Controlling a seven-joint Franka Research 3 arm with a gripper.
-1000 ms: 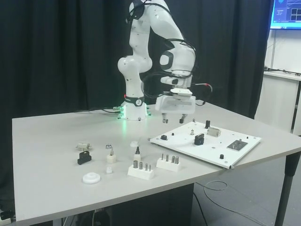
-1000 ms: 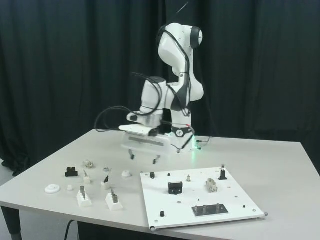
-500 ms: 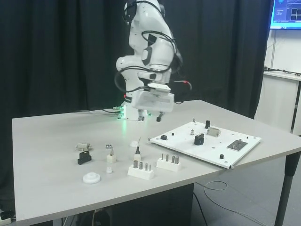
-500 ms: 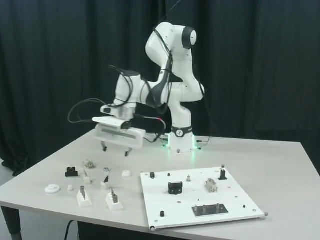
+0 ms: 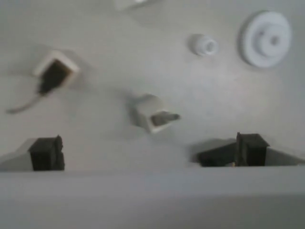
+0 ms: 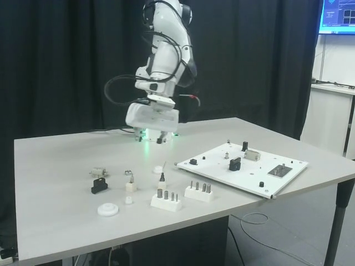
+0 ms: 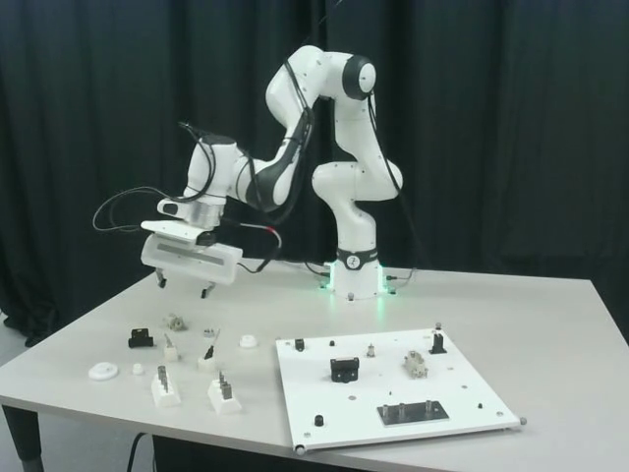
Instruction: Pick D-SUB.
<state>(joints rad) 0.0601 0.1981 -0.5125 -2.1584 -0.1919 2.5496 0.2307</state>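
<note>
Hand hangs open above table; no writing legible.

Wrist view's blurred: a white piece is cut off at the top edge. In both room views the small parts at lower left, near the black clip, are too tiny to identify. A screen is cropped upper right.

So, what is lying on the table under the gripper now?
Under the gripper, which hangs well above the grey table, lie small loose parts: a white gear disc, a tiny white bushing, and a small white block. Nothing is held; the gripper body hides the nearest table strip.
</note>
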